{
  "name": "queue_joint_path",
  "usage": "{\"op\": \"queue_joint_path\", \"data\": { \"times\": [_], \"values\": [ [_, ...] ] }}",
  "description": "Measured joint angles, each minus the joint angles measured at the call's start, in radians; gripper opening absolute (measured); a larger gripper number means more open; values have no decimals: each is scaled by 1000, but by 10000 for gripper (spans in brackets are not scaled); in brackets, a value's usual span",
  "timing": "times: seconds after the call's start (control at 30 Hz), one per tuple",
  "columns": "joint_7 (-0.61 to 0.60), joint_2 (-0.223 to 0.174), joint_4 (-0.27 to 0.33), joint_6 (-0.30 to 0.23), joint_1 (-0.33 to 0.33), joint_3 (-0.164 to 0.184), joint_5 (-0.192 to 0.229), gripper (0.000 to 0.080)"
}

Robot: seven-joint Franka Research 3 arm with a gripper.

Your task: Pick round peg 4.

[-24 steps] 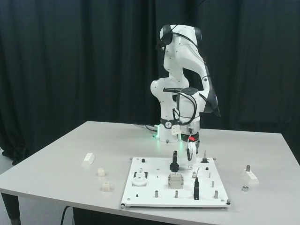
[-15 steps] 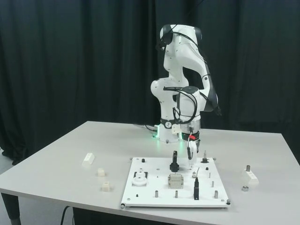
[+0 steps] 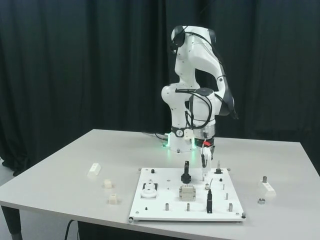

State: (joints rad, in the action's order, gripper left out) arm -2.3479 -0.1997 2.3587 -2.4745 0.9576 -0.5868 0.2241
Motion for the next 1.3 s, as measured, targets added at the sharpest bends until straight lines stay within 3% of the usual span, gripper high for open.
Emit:
{"op": "queue_joint_path", "data": {
  "times": [0.73,1.3],
  "values": [
    [-26,-10,-94,180,204,-205,-18,800],
    [-11,-86,-189,309,452,-409,-15,800]
  ]
}}
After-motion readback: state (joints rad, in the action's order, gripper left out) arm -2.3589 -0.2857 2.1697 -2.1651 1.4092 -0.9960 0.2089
